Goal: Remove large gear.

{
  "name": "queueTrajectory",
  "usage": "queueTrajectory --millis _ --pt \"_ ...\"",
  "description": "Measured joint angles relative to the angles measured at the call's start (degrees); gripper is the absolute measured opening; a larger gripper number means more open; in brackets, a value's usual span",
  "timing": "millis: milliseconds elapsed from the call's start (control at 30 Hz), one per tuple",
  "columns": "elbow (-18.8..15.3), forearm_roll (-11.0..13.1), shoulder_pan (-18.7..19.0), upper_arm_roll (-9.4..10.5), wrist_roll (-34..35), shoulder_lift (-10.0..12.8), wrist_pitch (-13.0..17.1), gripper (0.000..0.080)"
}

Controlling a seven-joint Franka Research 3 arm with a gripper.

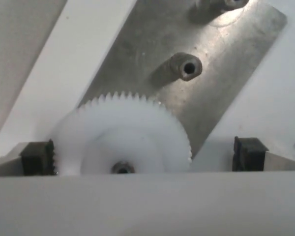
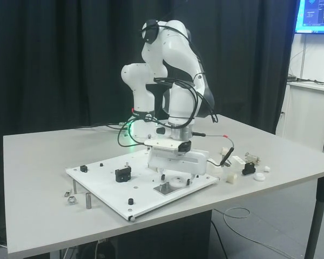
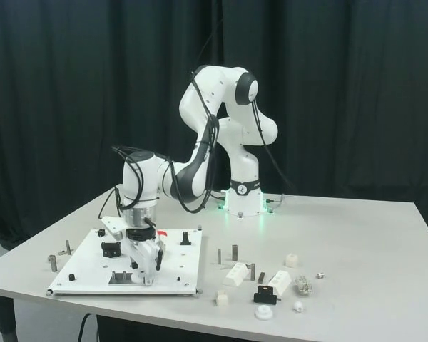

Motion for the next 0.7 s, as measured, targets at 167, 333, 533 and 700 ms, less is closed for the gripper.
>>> queueTrajectory --millis 167,333,533,700 --pt "0.0 0.1 0.0 0.02 0.0 0.2 0.1 0.0800" --pt "0.2 0.3 0.0 0.61 0.0 0.3 0.4 0.0798" --pt "0.4 0.5 0.0 0.73 0.0 0.3 0.4 0.0595" --pt "0.4 0.5 0.0 0.73 0.0 0.3 0.4 0.0595"
